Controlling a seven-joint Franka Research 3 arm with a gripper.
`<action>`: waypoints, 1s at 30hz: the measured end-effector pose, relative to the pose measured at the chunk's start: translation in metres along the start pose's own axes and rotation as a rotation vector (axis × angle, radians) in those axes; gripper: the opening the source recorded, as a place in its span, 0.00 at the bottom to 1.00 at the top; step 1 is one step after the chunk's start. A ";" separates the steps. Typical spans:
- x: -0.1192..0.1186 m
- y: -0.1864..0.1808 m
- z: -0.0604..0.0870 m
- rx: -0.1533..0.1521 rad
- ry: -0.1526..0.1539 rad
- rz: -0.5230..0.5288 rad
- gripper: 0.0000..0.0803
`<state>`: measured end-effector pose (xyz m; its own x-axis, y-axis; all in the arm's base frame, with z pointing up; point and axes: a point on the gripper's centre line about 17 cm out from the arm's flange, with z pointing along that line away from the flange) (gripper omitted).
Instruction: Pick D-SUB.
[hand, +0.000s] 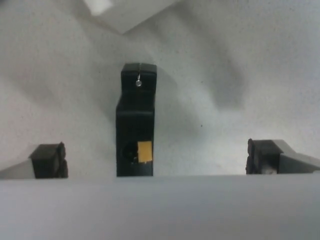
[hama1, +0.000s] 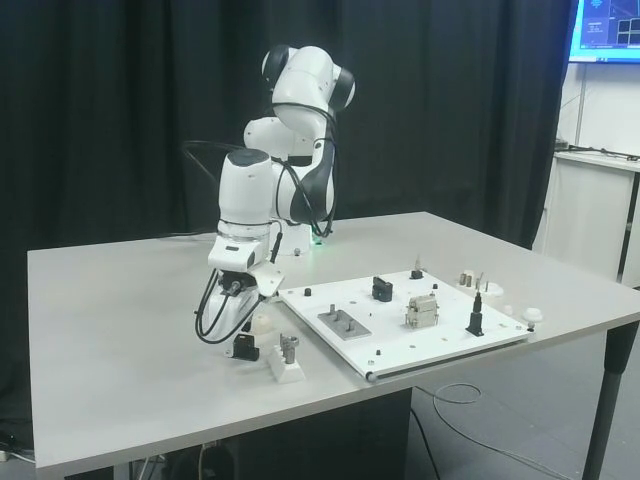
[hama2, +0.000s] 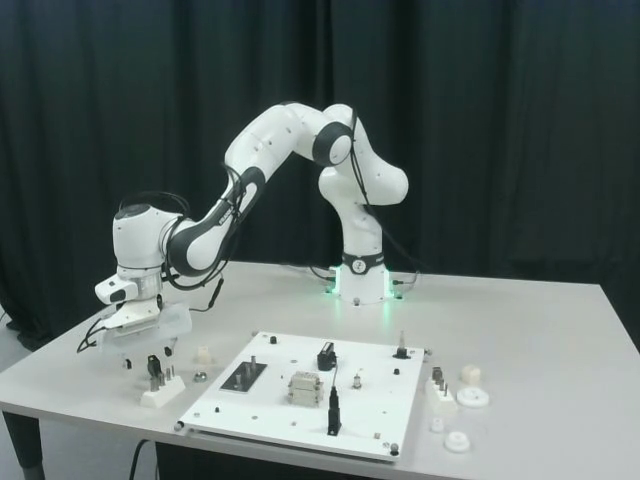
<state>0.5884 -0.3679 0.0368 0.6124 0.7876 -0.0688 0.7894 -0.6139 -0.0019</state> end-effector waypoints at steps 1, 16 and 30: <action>0.000 0.000 0.001 0.001 -0.001 -0.001 1.00; 0.004 -0.004 0.008 0.014 0.008 -0.015 1.00; 0.001 -0.008 0.013 0.027 0.014 -0.002 1.00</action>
<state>0.5823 -0.3631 0.0239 0.6115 0.7893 -0.0549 0.7892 -0.6134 -0.0289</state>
